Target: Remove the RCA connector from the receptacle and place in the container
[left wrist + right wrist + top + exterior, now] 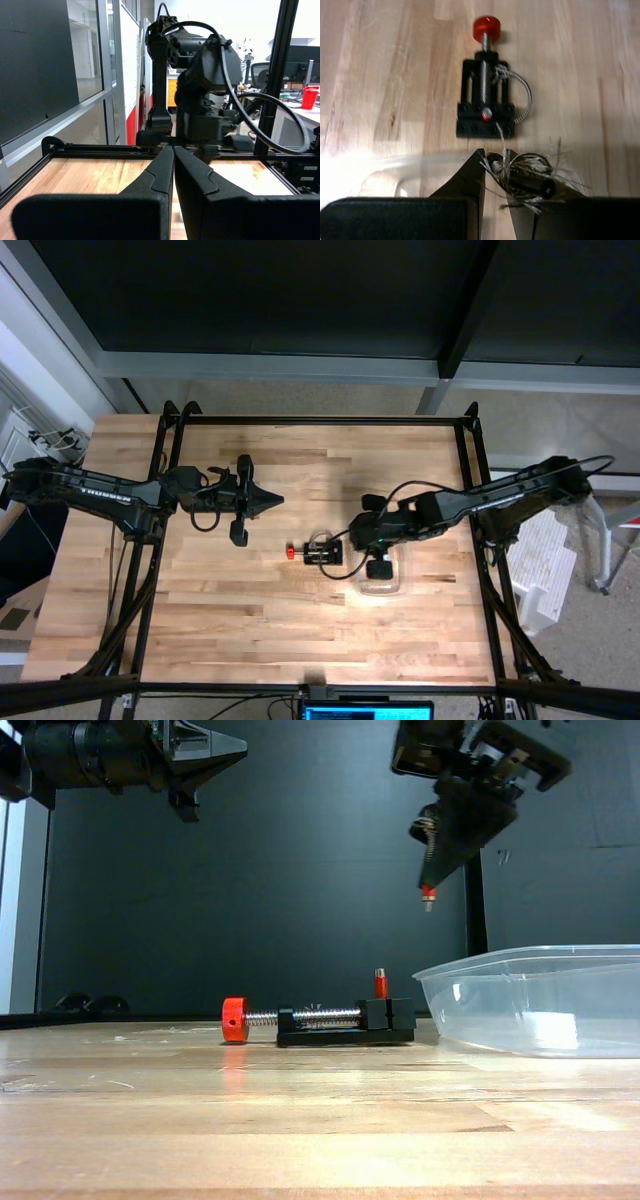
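Right gripper: pinching the RCA connector over the container rim.
Risk: dropping now, it could be bouncing out.
Left gripper: idling aloft, closed, empty.

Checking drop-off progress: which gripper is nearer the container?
Right. The right gripper, shut on the RCA connector, hangs above the container's edge nearest the receptacle; the left gripper is raised much farther off, past the receptacle.
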